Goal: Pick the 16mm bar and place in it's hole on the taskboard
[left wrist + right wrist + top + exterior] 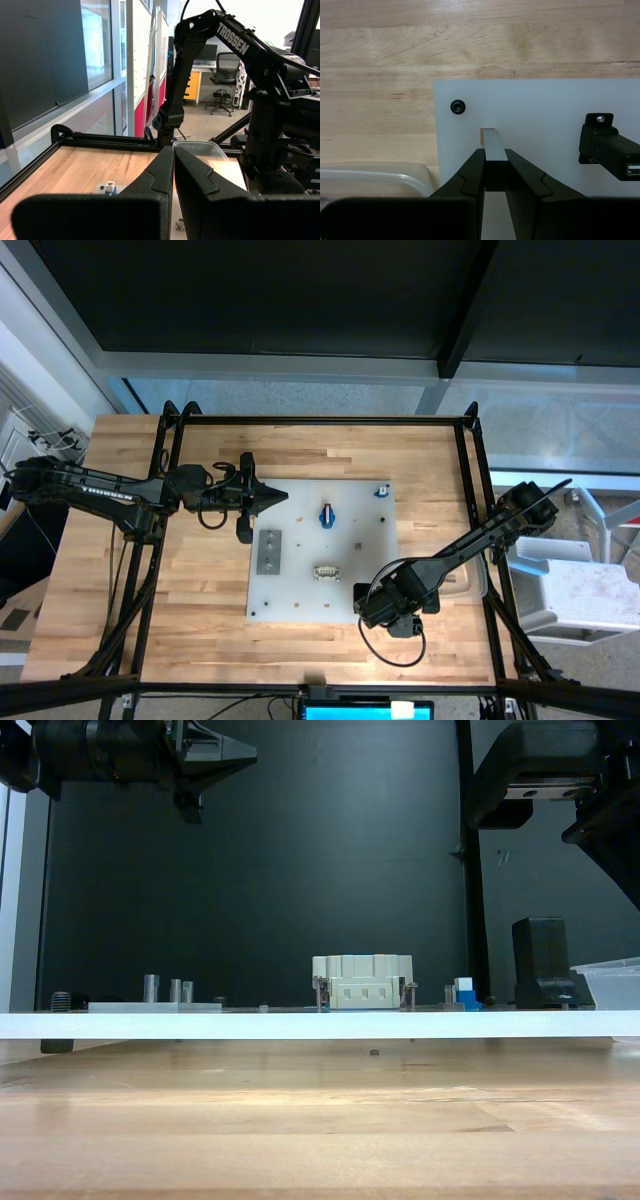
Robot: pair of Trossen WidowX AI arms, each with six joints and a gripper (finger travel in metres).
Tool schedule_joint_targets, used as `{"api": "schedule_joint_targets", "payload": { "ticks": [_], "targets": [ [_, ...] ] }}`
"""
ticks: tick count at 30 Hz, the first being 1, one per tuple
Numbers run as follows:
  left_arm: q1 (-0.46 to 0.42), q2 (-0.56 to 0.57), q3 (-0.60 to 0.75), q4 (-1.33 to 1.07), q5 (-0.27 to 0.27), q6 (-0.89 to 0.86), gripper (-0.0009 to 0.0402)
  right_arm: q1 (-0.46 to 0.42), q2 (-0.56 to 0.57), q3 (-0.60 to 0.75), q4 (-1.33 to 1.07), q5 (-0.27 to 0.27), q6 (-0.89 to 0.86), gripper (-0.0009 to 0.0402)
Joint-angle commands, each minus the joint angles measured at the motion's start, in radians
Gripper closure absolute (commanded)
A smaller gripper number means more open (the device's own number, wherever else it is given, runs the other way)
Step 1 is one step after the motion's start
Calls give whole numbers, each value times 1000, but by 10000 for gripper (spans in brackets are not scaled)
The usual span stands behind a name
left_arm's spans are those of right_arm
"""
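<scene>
Grey metal, square in section: the 16mm bar (495,143) is clamped between the two fingers of the right gripper (496,156). The fingers close on two opposite flat faces, and the free end sticks out past the tips.

Position: the right gripper (381,611) hangs over the near right corner of the taskboard (300,590). In the right wrist view the bar's free end lines up with the square hole (487,131) and overlaps one edge of it. Part of the opening is uncovered. I judge that the bar has not entered; its height above the seat cannot be told.

Left gripper (280,496): raised over the far left edge of the board and pointing right. Its fingers (162,170) are pressed together with nothing between them.

Also noted:
- a black screw (457,106) beside the hole
- a clear plastic bin (375,172) off the board's right edge
- a beige connector (362,982) mid-board

Handling (judgement):
- The bar is rigid and fairly dense for its size, and it will not flex or crush.
- Smooth faces could slip under a side load, so a grip on the flats, well back from the entering end, suits it.
- A square seat tolerates no twist. The bar must be kept plumb and its faces parallel to the hole walls, or a corner will catch on the rim.
</scene>
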Motion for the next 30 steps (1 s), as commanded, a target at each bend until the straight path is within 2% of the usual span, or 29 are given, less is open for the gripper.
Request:
{"api": "schedule_joint_targets", "payload": {
  "ticks": [1,4,30],
  "targets": [
    [0,0,0,0,0,0,393,0,3,-1,-4,0,1,393],
    [0,0,0,0,0,0,393,0,3,-1,-6,-23,2,393],
    [0,0,0,0,0,0,393,0,2,-68,74,-23,3,393]
  ]
}}
